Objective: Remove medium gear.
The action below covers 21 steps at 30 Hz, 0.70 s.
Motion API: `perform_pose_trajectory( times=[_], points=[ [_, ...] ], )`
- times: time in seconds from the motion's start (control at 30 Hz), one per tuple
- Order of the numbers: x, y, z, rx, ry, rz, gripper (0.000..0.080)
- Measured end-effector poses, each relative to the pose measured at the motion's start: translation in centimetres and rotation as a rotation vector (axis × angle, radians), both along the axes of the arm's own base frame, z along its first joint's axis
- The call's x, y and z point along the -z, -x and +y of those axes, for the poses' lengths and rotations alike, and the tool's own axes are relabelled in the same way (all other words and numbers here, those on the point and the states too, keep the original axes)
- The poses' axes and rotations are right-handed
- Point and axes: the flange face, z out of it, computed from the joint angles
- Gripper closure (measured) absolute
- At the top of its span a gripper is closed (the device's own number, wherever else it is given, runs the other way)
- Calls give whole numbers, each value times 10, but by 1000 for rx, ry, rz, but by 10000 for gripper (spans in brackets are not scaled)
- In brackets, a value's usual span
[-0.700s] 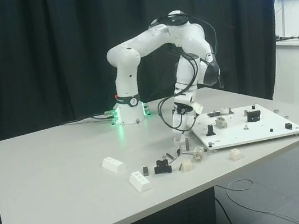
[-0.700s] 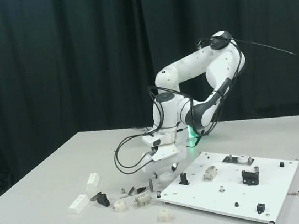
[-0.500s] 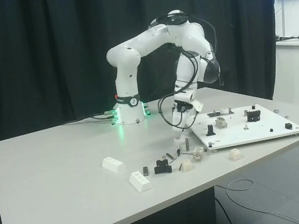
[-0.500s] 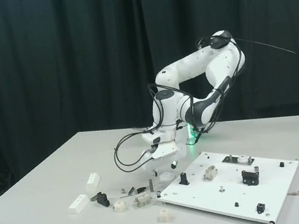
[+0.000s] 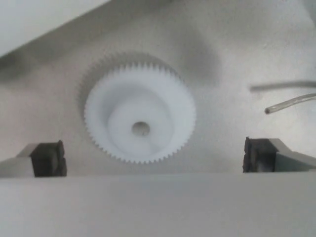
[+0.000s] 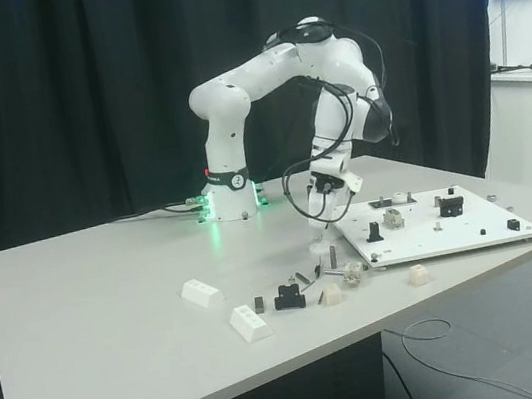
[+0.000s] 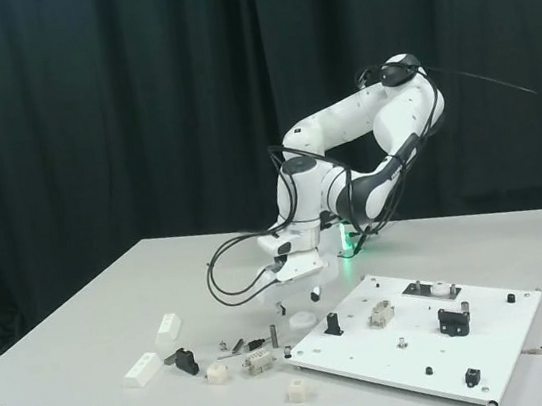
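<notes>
A grey table (image 6: 88,288) holds a white Franka arm (image 6: 256,74) and, on its right side, a white assembly board (image 7: 422,343). The arm has risen over the last half second, lifting its gripper (image 5: 153,157) clear. The fingers (image 5: 48,159) are spread wide apart and hold nothing. The medium gear (image 5: 139,112), white and toothed, lies flat on the table directly below, just left of the board. It appears already off the board and released.

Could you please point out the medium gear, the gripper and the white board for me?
medium gear (image 5: 140,129): wrist view, at its centre hole.
gripper (image 5: 153,157): wrist view, midway between the open fingers.
white board (image 7: 501,329): second room view, a bare patch.
</notes>
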Motion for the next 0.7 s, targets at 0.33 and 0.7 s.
perform_pose_trajectory(
  times=[0.33, 0.7],
  points=[
    [-4, 0, 4, 13, 1, -9, 3],
    [-15, 1, 15, 33, -10, 8, 3]
  ],
)
